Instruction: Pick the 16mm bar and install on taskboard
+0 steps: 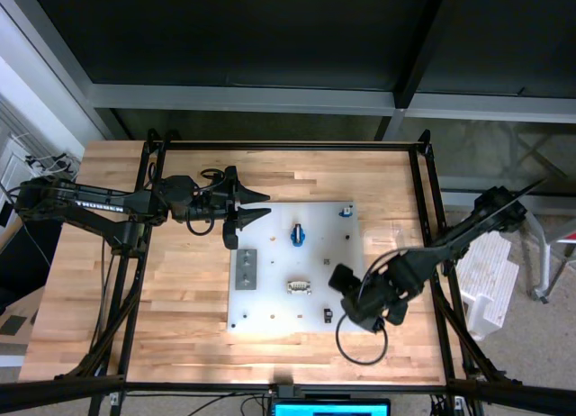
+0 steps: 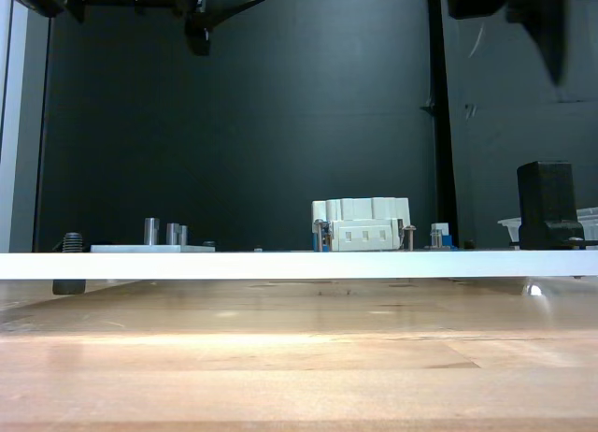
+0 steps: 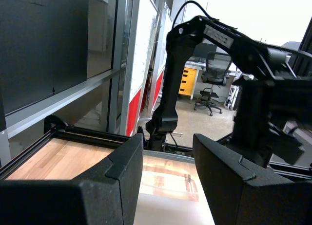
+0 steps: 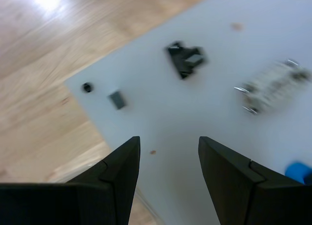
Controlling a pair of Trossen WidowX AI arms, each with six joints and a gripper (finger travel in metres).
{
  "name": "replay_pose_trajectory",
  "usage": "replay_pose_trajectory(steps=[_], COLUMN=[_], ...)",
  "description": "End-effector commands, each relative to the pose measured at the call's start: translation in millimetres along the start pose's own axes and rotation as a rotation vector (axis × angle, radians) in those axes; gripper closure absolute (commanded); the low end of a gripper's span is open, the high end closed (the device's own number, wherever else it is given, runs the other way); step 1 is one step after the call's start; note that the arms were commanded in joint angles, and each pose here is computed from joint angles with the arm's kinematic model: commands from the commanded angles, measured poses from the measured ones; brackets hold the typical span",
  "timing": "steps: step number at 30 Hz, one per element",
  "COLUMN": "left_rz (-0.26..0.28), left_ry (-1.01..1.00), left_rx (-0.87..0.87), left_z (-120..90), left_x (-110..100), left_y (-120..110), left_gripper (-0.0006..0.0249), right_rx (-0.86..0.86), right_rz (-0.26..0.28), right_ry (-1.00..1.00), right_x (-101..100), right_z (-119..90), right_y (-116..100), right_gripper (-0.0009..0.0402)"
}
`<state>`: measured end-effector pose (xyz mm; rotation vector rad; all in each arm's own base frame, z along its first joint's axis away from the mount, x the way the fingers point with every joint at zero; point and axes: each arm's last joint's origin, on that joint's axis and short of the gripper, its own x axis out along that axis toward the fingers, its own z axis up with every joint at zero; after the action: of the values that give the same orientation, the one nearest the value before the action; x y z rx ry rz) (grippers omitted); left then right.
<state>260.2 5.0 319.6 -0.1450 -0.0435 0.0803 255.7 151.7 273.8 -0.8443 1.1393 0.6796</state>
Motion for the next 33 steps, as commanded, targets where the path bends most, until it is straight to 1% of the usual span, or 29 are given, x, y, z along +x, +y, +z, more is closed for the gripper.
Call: replay_pose_trajectory(steps=[1, 5, 8, 9, 12, 20, 27, 33], left_rz=[0.000, 0.000, 0.000, 0.000, 0.000, 0.000, 0.000, 0.000], left_ry=[0.000, -0.001, 0.000, 0.000, -0.001, 0.000, -0.001, 0.000], left_rx=[0.000, 0.000, 0.000, 0.000, 0.000, 0.000, 0.000, 0.000], left_z=[0, 0, 0, 0, 0, 0, 0, 0], left_x=[0, 0, 0, 0, 0, 0, 0, 0], left_y=[0, 0, 0, 0, 0, 0, 0, 0], left_gripper=[0.0105, 0.0105, 0.0105, 0.0105, 0.0105, 0.0105, 0.0105, 0.0105], right_rx=[0.123, 0.250, 0.346, 0.383, 0.496, 0.634, 0.735, 0.808], right_rz=[-0.038, -0.081, -0.124, -0.142, -0.221, -0.350, -0.480, -0.566], right_ry=[-0.049, -0.110, -0.172, -0.196, -0.264, -0.441, -0.631, -0.728], right_x=[-9, -18, -26, -28, -34, -51, -69, -76], right_z=[-11, -24, -33, -37, -47, -74, -91, -105], right_y=[-9, -17, -24, -26, -32, -45, -55, -63], right_gripper=[0.0229, 0.0229, 0.0229, 0.0229, 0.0238, 0.0294, 0.0343, 0.0379])
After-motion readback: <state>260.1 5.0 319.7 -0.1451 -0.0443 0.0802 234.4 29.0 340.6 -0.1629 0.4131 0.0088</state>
